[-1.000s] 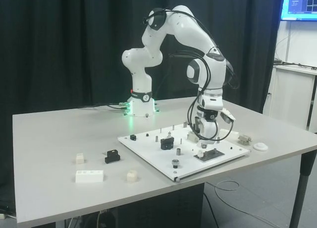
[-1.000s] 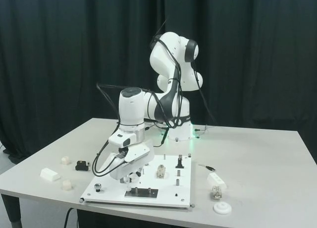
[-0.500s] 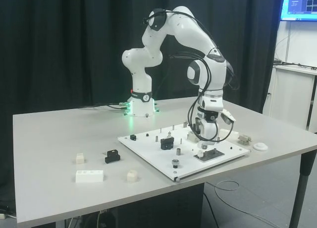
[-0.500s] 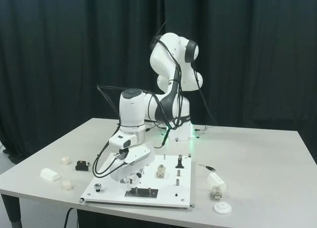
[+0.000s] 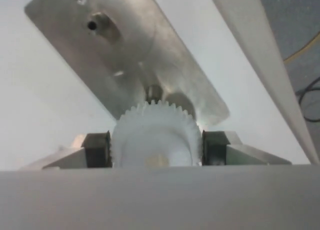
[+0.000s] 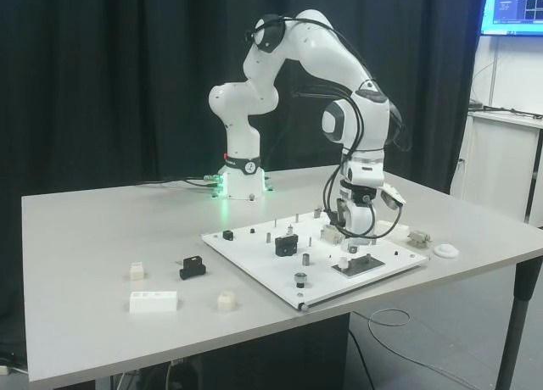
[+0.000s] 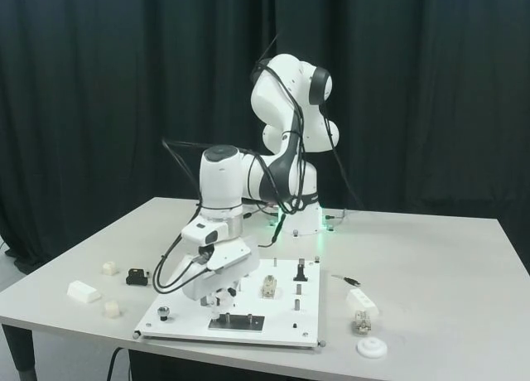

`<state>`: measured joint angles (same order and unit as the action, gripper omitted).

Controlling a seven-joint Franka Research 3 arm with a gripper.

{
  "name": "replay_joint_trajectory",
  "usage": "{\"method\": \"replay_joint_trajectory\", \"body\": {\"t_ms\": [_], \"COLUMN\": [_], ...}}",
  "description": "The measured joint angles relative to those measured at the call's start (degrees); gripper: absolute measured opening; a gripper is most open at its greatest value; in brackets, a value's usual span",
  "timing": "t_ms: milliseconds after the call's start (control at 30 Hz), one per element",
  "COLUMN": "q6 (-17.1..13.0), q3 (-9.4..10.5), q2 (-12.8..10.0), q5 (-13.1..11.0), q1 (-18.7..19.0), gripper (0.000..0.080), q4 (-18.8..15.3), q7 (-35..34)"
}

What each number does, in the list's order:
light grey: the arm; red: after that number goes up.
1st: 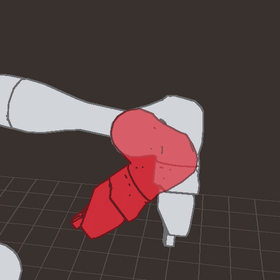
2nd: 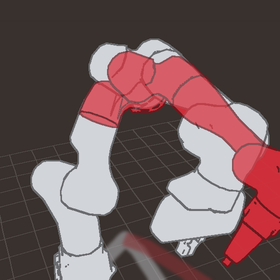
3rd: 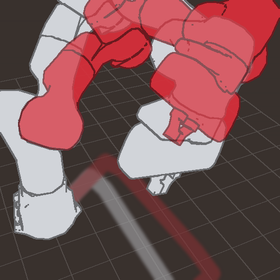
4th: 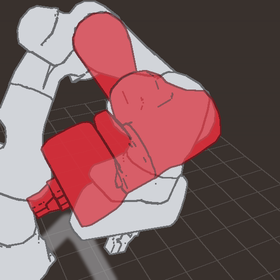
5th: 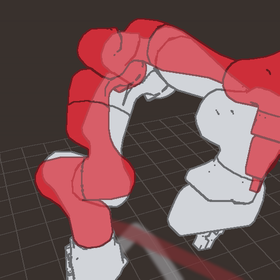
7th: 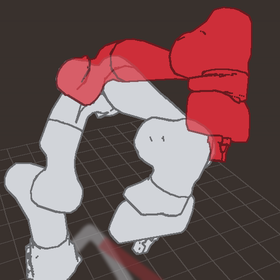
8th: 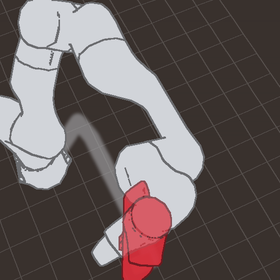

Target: Place medium gear.

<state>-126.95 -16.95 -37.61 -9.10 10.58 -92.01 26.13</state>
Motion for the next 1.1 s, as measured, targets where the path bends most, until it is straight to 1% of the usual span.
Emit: {"method": "replay_joint_trajectory", "body": {"t_ms": [267, 500, 800, 1100], "q6": [0.08, 0.1, 0.07, 0.02], "q3": [-1.36, -2.35, -2.95, -2.95], "q2": [0.01, 0.02, 0.02, -0.1], "q5": [0.0, 0.1, 0.14, -0.18], "q1": [-0.79, -2.91, -7.71, -12.6], "gripper": [0.0393, 0.0393, 0.0393, 0.0393], "q4": [1.1, 1.79, 2.19, 2.1], "q7": [-0.83, 0.19, 7.1, 11.12]}}
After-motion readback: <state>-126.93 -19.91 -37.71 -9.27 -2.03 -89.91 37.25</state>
